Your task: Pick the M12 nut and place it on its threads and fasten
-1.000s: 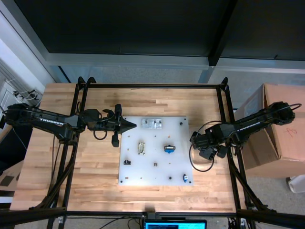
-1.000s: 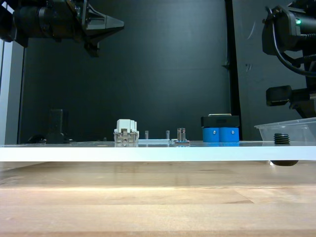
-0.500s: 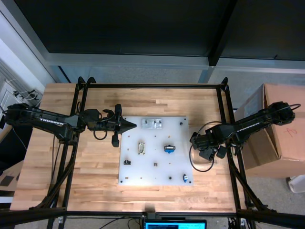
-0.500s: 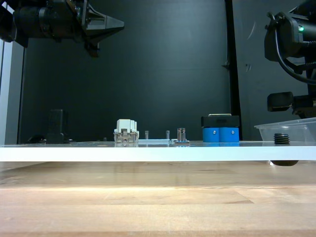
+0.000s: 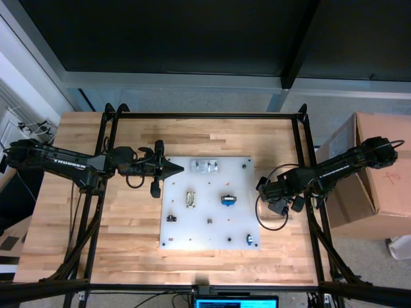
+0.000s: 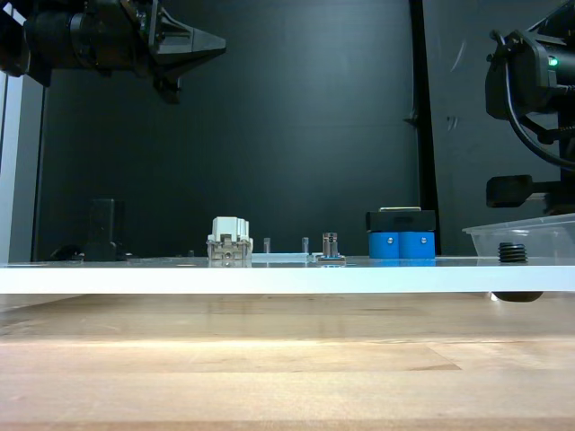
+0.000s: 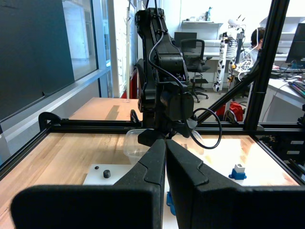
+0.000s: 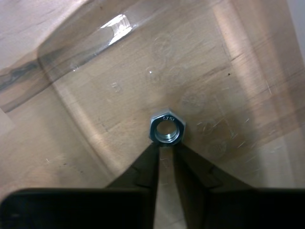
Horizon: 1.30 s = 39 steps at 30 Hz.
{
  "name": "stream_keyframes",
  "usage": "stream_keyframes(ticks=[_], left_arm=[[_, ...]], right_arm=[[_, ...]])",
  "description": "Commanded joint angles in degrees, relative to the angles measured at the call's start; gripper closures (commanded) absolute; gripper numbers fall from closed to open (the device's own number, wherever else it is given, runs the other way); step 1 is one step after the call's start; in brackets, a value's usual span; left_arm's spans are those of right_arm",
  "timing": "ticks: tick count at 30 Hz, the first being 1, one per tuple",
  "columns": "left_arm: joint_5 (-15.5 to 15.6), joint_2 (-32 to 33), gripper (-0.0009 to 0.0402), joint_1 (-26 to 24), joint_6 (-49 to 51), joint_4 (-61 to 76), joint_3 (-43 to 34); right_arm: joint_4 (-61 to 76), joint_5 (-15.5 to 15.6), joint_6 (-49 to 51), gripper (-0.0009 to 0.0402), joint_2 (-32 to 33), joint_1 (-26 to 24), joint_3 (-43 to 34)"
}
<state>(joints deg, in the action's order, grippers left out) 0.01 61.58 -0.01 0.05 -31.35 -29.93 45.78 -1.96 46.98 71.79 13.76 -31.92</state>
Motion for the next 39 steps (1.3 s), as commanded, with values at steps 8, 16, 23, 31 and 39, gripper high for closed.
stream_keyframes(ticks=[8,16,23,31,39], left_arm=[[0.0,0.02,0.0393,0.02,-0.02,-0.02,-0.02],[0.0,0.02,0.0393,0.0,-0.02,-0.02,-0.02],[0.0,0.02,0.0393,0.0,-0.02,-0.02,-0.02],[0.0,0.02,0.0393,0.0,-0.02,-0.02,-0.02],[0.0,0.02,0.0393,0.0,-0.02,-0.02,-0.02]], right_arm=[[-0.26,0.02,-0.04,0.0392,0.0,0.13,-0.63],[1.33,-0.13,-0.24,0.0393,-0.04,0.15,-1.84],[5.92,-0.24,-0.24,0.0393,-0.87,0.37,-4.9],[10.78,0.0,1.73,0.0315,-0.85,2.12,-10.8],[10.75,-0.02,5.11,0.0197,-0.22,3.43,-10.75]])
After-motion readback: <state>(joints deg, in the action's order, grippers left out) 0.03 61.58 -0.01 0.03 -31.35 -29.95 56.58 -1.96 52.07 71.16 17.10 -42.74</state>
